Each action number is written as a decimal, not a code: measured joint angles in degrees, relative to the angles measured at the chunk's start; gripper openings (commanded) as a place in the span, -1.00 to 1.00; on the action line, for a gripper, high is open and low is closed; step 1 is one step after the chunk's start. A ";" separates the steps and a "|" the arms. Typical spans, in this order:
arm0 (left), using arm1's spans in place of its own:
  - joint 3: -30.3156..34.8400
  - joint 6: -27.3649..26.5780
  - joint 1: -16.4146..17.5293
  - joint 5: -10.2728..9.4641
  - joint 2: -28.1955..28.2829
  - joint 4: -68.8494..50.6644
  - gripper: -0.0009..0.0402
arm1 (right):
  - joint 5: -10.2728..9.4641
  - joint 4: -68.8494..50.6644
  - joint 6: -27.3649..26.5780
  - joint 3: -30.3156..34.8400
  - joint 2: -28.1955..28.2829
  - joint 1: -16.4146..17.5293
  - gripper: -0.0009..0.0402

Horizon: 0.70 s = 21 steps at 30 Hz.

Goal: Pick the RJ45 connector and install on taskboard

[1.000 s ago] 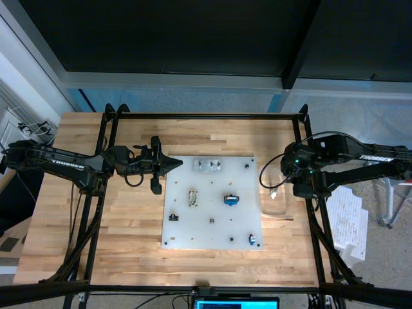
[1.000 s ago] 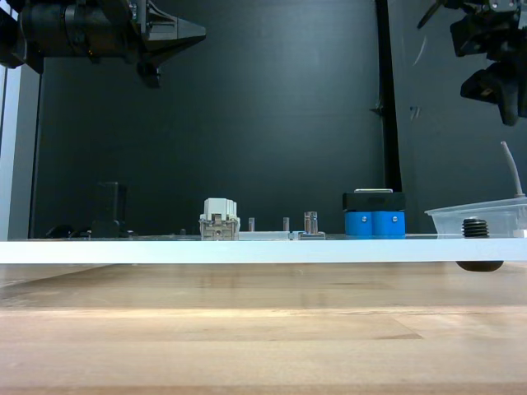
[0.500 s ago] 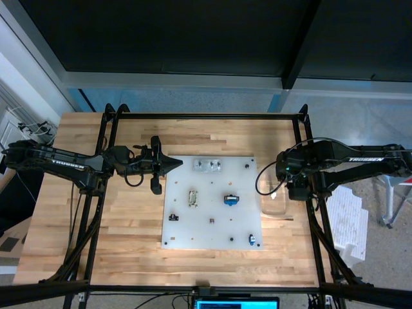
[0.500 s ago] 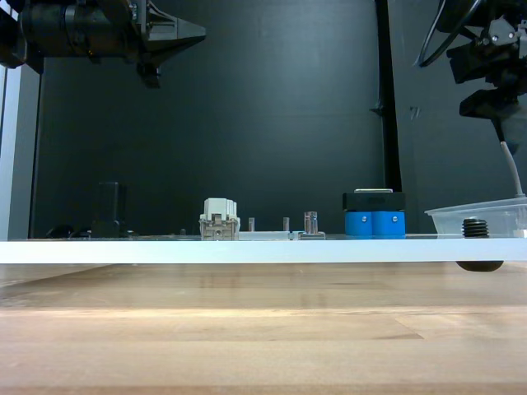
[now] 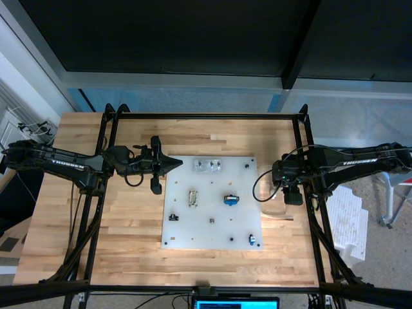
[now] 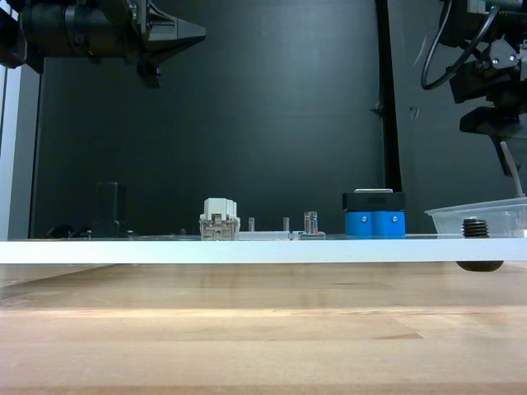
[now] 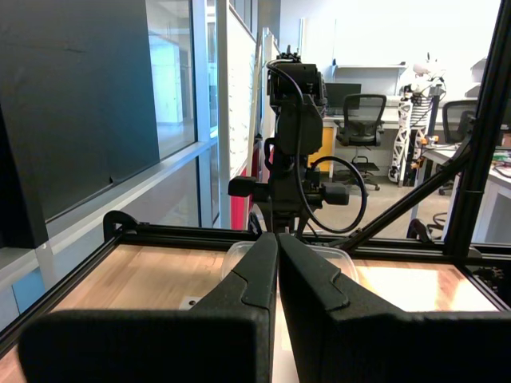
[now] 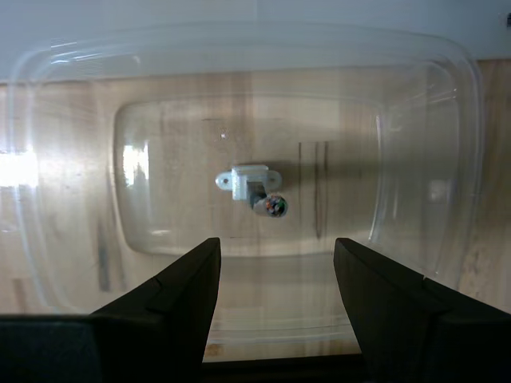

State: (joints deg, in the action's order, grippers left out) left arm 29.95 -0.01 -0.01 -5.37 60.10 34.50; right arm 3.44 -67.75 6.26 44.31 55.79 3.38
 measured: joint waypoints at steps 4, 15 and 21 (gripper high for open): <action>-0.02 0.00 0.00 0.00 0.00 0.00 -0.96 | 0.02 2.86 1.05 -0.66 1.03 0.57 0.00; 0.00 0.00 0.00 0.00 0.00 0.00 -0.96 | -0.02 6.23 2.14 -2.16 3.91 1.97 0.00; 0.00 0.00 0.00 0.00 0.00 0.02 -0.96 | -0.02 6.27 2.43 -2.40 5.90 2.25 0.00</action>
